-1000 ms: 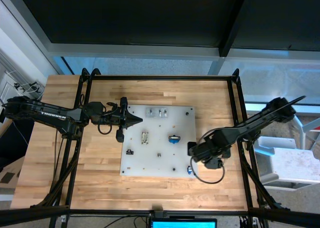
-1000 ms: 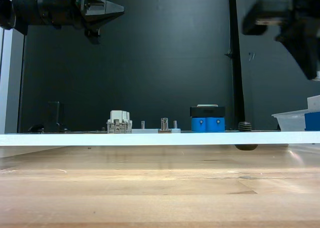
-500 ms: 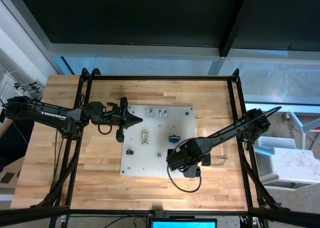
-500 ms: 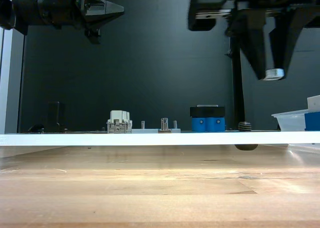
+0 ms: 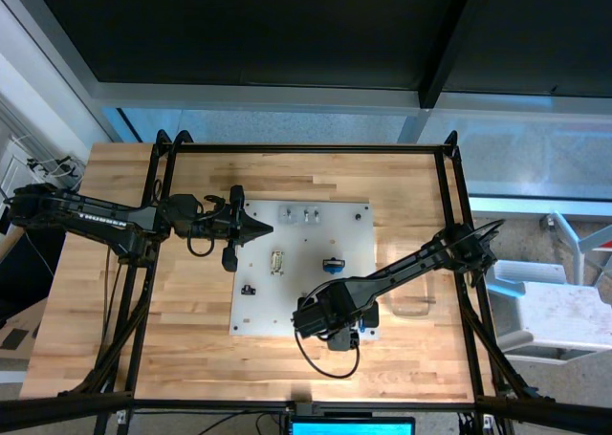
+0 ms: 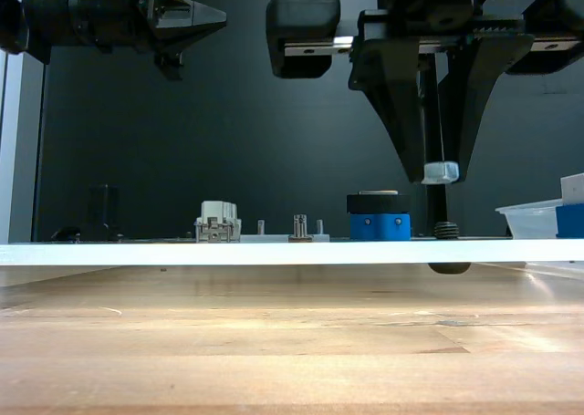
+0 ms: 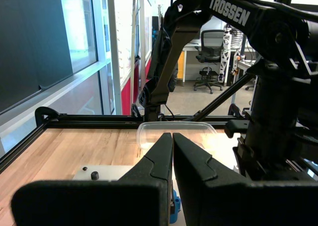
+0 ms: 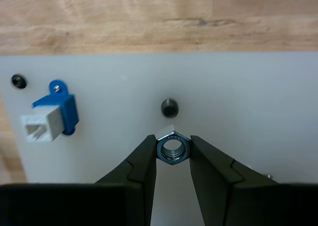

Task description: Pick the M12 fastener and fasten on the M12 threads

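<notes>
Fingers of the right gripper (image 8: 172,140) clamp the M12 nut (image 8: 172,151) across two opposite flats, its threaded bore facing the wrist camera. In the low view, right of centre, the nut hangs in the air above the black ribbed stud (image 6: 445,230) — apart from it, not yet on the threads. We judge the nut light, hard and slick: it could twist out of smooth pads, so a hold on the flats suits it — and it must meet the stud level or the thread may cross. Beneath lies the white board (image 5: 251,311); the clear tray (image 6: 534,216) stands at the low view's far right. In the high view the left gripper (image 5: 260,228), fingers together, hovers over the board's upper-left edge.
</notes>
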Controlling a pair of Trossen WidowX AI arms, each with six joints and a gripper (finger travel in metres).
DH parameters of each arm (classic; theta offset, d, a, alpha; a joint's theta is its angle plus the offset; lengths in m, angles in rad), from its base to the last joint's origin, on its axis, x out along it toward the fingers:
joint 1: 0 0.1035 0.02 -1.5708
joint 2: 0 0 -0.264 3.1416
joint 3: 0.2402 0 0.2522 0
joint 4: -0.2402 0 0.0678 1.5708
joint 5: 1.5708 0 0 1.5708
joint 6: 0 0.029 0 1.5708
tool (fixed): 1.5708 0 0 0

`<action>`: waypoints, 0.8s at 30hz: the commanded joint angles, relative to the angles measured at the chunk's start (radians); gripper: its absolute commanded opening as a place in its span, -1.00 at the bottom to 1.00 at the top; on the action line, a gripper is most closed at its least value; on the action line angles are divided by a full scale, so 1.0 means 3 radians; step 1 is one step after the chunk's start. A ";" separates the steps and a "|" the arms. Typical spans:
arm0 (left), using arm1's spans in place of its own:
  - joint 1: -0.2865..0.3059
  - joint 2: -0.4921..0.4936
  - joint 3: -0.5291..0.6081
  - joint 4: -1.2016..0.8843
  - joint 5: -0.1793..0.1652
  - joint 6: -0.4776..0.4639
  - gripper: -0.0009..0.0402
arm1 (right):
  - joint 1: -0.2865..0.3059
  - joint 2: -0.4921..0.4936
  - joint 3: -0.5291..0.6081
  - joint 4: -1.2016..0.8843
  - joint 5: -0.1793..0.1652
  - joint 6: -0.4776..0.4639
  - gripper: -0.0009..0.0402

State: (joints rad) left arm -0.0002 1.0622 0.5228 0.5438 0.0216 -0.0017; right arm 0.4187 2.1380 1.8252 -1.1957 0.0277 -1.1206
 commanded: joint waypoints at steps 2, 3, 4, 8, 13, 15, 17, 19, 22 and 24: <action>0.0000 0.0000 0.0000 0.0001 0.0001 0.0000 -0.96 | 0.0001 0.0036 -0.0011 0.0051 -0.0019 0.0003 -0.89; 0.0001 0.0000 0.0000 0.0001 0.0001 0.0000 -0.96 | 0.0001 0.0038 -0.0011 0.0051 -0.0019 0.0003 -0.89; 0.0000 0.0000 0.0000 0.0001 0.0001 0.0000 -0.96 | 0.0001 0.0043 -0.0011 0.0053 -0.0022 0.0003 -0.89; 0.0000 0.0000 0.0000 0.0001 0.0001 0.0000 -0.96 | 0.0001 0.0045 -0.0038 0.0072 -0.0097 0.0003 -0.89; 0.0000 0.0000 0.0000 0.0001 0.0001 0.0000 -0.96 | 0.0000 0.0045 -0.0076 0.0099 -0.0095 0.0005 -0.89; 0.0000 0.0000 0.0000 0.0001 0.0001 0.0000 -0.96 | 0.0000 0.0045 -0.0079 0.0112 -0.0094 0.0005 -0.89; 0.0001 0.0000 0.0000 0.0001 0.0001 0.0000 -0.96 | -0.0001 0.0045 -0.0081 0.0122 -0.0094 0.0004 -0.89; 0.0000 0.0000 0.0000 0.0001 0.0001 0.0000 -0.96 | -0.0001 0.0045 -0.0099 0.0156 -0.0093 0.0004 -0.89; 0.0000 0.0000 0.0000 0.0001 0.0001 0.0000 -0.96 | -0.0001 0.0045 -0.0137 0.0217 -0.0093 0.0004 -0.89; 0.0001 0.0000 0.0000 0.0001 0.0001 0.0000 -0.96 | 0.0000 0.0045 -0.0163 0.0243 -0.0093 0.0005 -0.89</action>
State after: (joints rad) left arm -0.0002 1.0622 0.5228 0.5438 0.0216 -0.0017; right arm 0.4183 2.1521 1.7809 -1.1290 -0.0010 -1.1202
